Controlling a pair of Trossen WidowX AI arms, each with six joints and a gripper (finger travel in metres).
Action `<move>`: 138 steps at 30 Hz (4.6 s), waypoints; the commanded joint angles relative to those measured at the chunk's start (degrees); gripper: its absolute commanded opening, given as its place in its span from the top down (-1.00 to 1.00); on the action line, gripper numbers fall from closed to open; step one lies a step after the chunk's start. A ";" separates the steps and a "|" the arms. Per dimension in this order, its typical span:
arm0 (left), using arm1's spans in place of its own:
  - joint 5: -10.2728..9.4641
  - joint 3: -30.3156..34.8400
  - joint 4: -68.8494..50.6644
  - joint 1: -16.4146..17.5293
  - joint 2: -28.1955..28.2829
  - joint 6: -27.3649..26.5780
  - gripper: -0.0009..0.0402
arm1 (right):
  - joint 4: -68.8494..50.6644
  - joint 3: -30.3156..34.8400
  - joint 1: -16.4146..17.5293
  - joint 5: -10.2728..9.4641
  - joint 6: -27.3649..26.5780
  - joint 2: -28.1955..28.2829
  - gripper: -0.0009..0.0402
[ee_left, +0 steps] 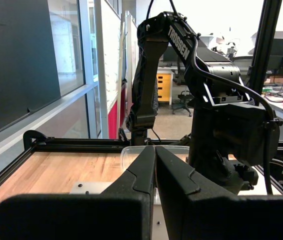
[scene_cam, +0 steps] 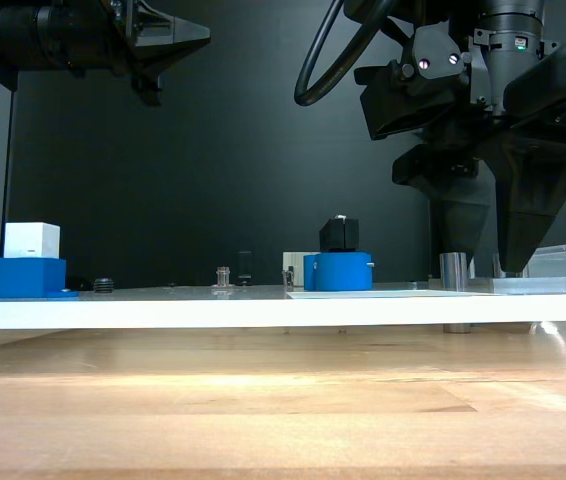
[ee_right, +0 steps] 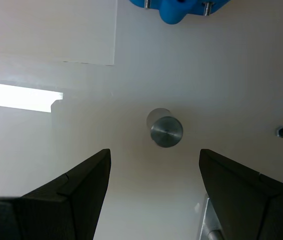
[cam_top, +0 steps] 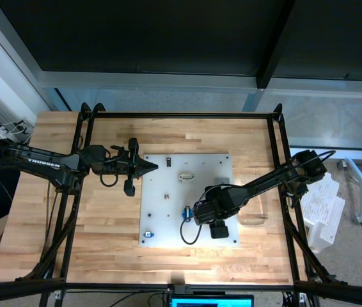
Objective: Remove the 16mm cylinder and place in the container
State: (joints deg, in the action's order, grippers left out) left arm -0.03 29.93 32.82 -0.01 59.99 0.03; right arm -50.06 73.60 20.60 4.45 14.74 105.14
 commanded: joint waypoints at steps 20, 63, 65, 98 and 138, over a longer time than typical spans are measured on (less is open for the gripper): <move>0.02 0.02 0.02 0.00 0.02 0.02 0.96 | 1.38 0.02 2.29 -0.07 2.99 0.74 0.02; 0.00 0.02 0.02 0.02 0.02 0.02 0.96 | 1.66 0.02 3.91 -0.04 4.39 0.74 0.96; 0.02 0.02 0.02 0.00 0.02 0.02 0.96 | 1.64 0.02 3.93 -0.04 4.39 0.74 0.96; 0.00 0.02 0.02 0.02 0.02 0.00 0.96 | -0.57 3.13 -0.02 2.01 3.19 -0.35 -0.13; 0.02 0.02 0.02 0.00 0.02 0.02 0.96 | 7.54 -2.82 -1.11 1.88 2.75 -0.61 0.95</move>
State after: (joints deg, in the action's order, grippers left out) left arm -0.03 29.93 32.84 -0.01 59.99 0.03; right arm -42.44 70.78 19.49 6.22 17.45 104.62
